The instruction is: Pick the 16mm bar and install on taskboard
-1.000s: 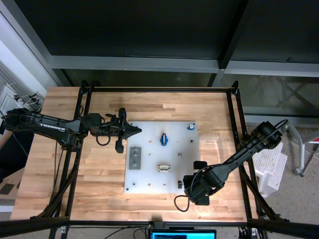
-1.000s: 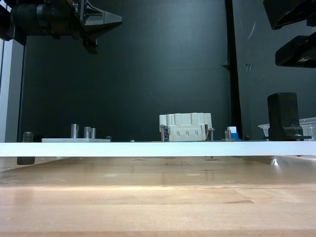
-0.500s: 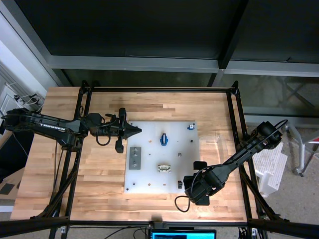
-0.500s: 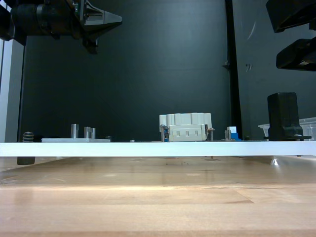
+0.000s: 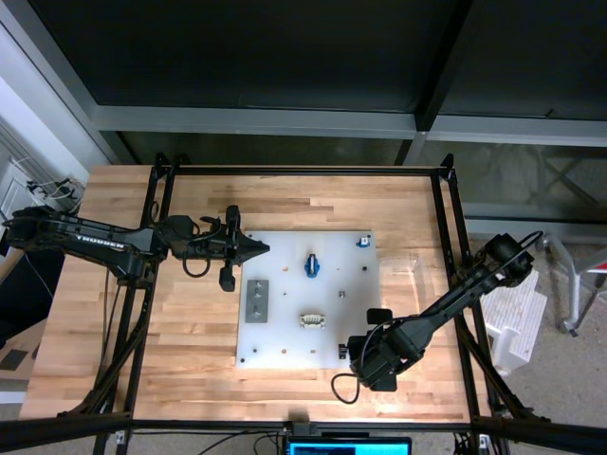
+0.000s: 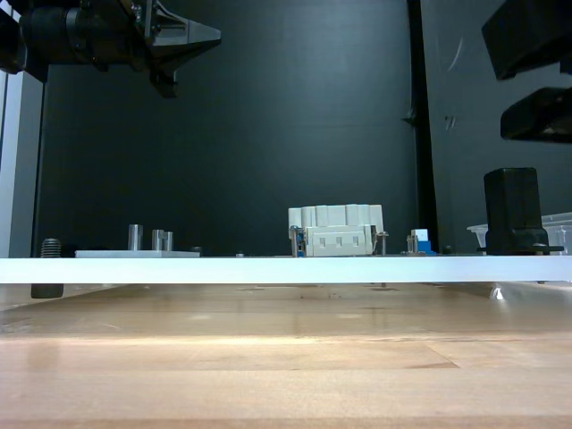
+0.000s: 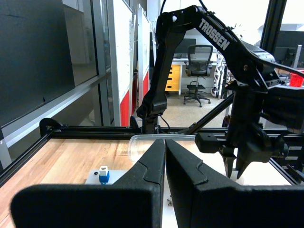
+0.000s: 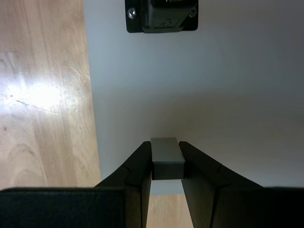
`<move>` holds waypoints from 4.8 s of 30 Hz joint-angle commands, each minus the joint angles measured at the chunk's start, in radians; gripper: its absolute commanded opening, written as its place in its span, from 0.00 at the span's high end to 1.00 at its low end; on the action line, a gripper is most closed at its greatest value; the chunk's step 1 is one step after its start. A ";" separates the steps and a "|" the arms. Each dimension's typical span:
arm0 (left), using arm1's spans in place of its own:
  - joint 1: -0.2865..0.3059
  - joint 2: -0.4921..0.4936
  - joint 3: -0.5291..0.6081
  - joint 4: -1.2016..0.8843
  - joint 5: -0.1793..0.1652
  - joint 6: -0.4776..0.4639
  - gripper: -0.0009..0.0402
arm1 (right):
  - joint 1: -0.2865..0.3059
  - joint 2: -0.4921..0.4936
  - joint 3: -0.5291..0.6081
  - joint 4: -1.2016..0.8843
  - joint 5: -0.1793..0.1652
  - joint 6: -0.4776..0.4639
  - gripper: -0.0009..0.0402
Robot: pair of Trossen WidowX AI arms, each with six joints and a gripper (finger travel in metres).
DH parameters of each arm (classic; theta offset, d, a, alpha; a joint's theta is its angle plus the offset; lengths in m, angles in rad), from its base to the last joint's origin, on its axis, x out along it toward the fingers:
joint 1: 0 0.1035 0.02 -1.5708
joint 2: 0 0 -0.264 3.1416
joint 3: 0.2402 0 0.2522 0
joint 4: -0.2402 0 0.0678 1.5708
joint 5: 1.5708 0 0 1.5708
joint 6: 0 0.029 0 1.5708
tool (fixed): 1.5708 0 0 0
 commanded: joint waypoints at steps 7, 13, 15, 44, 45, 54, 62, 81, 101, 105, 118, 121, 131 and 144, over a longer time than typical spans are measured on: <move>0.000 0.000 0.000 0.000 0.000 0.000 0.98 | 0.000 0.003 -0.001 0.008 0.003 0.002 0.97; 0.000 0.000 0.000 0.000 0.000 0.000 0.98 | 0.000 0.003 -0.001 0.012 0.002 0.002 0.88; 0.000 0.000 0.000 0.000 0.000 0.000 0.98 | 0.000 0.002 -0.001 0.012 0.002 0.002 0.83; 0.000 0.000 0.000 0.000 0.000 0.000 0.98 | 0.003 -0.138 0.000 -0.081 -0.007 0.001 0.40; 0.000 0.000 0.000 0.000 0.000 0.000 0.98 | 0.003 -0.140 0.000 -0.084 -0.007 0.001 0.40; 0.000 0.000 0.000 0.000 0.000 0.000 0.98 | 0.003 -0.143 0.000 -0.083 -0.008 0.001 0.40; 0.000 0.000 0.000 0.000 0.000 0.000 0.98 | 0.004 -0.151 -0.002 -0.082 -0.008 -0.002 0.40; 0.000 0.000 0.000 0.000 0.000 0.000 0.98 | -0.106 -0.464 -0.116 0.036 0.135 -0.180 0.73; 0.000 0.000 0.000 0.000 0.000 0.000 0.98 | -0.414 -0.729 -0.212 0.258 0.158 -0.514 0.98; 0.000 0.000 0.000 0.000 0.000 0.000 0.98 | -0.457 -0.771 -0.236 0.338 0.151 -0.554 0.98; 0.000 0.000 0.000 0.000 0.000 0.000 0.98 | -0.600 -0.873 -0.431 0.740 -0.002 -0.621 0.98; 0.000 0.000 0.000 0.000 0.000 0.000 0.98 | -0.610 -0.886 -0.469 0.820 -0.005 -0.630 0.98; 0.000 0.000 0.000 0.000 0.000 0.000 0.98 | -0.674 -0.897 -0.569 1.071 -0.104 -0.628 0.98; 0.000 0.000 0.000 0.000 0.000 0.000 0.98 | -0.681 -0.897 -0.692 1.297 -0.113 -0.613 0.98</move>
